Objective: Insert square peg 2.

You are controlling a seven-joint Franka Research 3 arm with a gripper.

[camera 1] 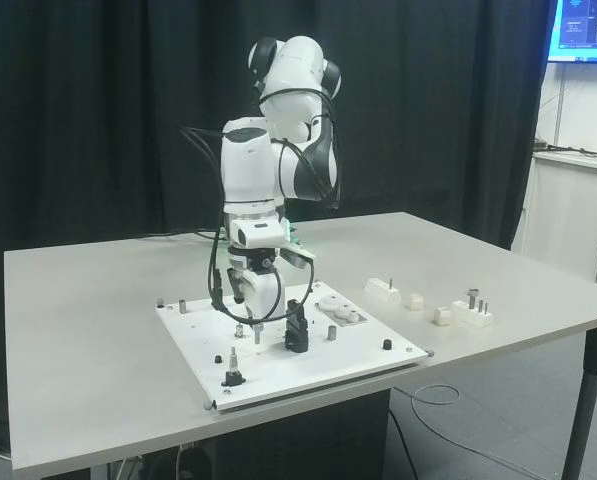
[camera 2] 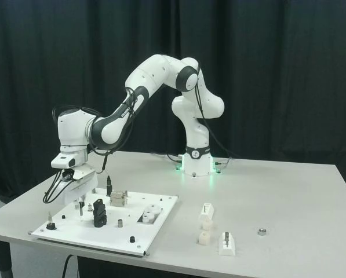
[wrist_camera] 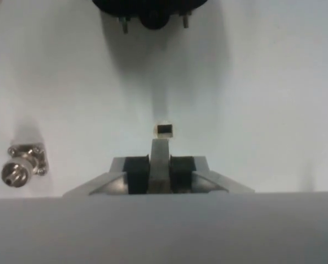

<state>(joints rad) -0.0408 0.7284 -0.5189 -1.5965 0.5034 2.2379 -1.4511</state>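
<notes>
Nearest the wrist camera, the hand [wrist_camera: 159, 179] is closed on the square peg [wrist_camera: 160, 159], which hangs just above a square hole [wrist_camera: 165, 130] in the white board [camera 1: 308, 365] on the counter [camera 1: 98, 300]. The peg looks rigid, light and smooth, likely slippery; gripping its upper shank on flat faces seems wisest.

White arm [camera 2: 155, 75] — rounded segments, black joints (black cables trailing) — green-lit base [camera 2: 196, 168].
</notes>
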